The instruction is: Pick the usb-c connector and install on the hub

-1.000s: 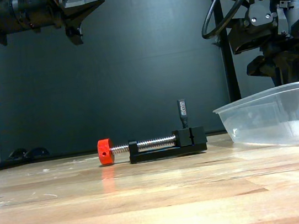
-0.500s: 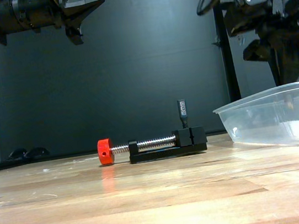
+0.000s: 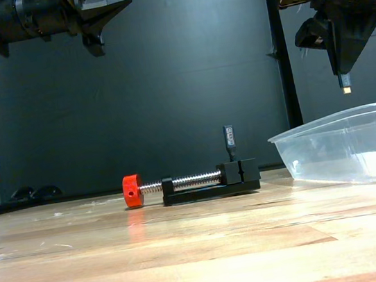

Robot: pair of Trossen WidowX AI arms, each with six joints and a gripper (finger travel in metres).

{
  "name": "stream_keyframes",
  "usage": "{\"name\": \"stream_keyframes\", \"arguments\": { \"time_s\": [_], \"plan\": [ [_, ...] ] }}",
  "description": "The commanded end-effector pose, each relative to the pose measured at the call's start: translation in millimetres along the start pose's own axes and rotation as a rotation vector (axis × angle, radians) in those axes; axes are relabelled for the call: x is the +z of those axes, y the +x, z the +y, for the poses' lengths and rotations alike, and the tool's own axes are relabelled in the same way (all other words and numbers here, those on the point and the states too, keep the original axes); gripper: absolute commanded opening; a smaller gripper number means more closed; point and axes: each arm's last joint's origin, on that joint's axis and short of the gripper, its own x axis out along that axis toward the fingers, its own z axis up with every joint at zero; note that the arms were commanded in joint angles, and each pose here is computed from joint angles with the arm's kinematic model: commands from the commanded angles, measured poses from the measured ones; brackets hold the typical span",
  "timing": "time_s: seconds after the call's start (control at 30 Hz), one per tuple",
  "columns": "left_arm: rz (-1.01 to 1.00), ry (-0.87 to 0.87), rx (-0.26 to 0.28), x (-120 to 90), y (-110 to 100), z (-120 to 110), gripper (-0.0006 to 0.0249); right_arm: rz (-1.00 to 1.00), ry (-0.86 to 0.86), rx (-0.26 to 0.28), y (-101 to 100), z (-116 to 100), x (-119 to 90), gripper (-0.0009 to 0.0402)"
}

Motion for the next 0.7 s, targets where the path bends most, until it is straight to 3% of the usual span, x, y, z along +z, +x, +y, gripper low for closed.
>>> {"name": "stream_keyframes", "arguments": {
  "time_s": [0.03, 0.43, 0.7],
  "plan": [
    [0.000, 0.000, 0.000, -0.1, 0.1, 0.0, 0.0000, -0.005, 0.002, -0.002, -0.7, -0.2, 0.1, 0.0000],
    [0.000, 0.000, 0.000, -0.1, 0.1, 0.0, 0.0000, -0.018, 0.025, -0.006, -0.4, -5.6, 3.2, 0.0000],
    [0.000, 0.000, 0.000, 0.0, 0.1, 0.1, 0.0000, -0.022, 0.027, -0.019, 0.7, -8.9, 27.5, 0.0000]
  ]
}}
